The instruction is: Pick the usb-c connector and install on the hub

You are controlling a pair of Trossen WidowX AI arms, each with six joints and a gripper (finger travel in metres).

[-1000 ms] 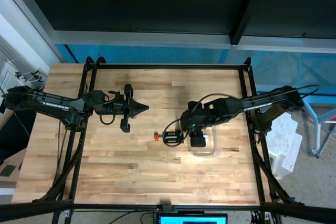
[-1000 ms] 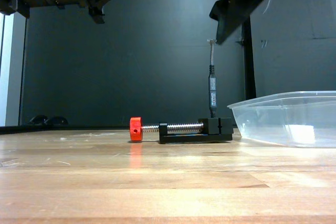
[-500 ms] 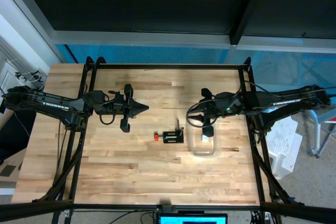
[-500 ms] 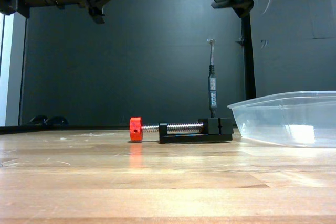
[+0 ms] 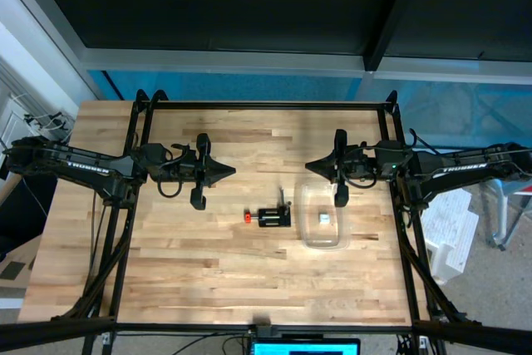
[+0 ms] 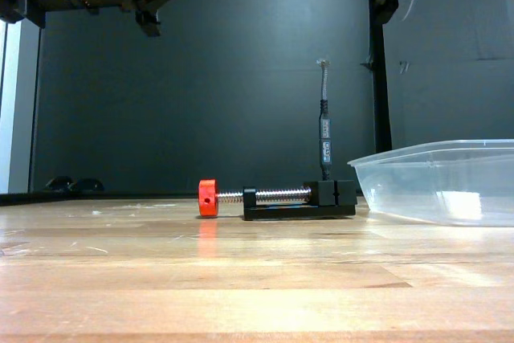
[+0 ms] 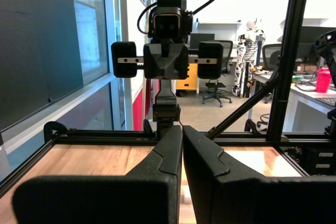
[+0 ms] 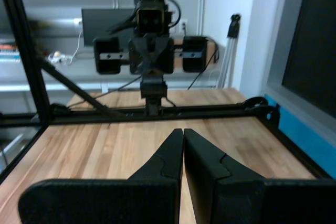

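Well, I'm seeing the connector (image 6: 324,130) standing upright in the hub (image 6: 277,198); I'm judging it light, stiff, best pinched by its black shell. My left tool (image 5: 233,171) and right tool (image 5: 307,167) are hovering high, clenched empty.

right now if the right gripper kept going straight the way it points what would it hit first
Probably the left gripper: the right gripper hangs high, fingers shut, aimed level across the table straight at it. The gap between looks free; the hub sits well below that line.
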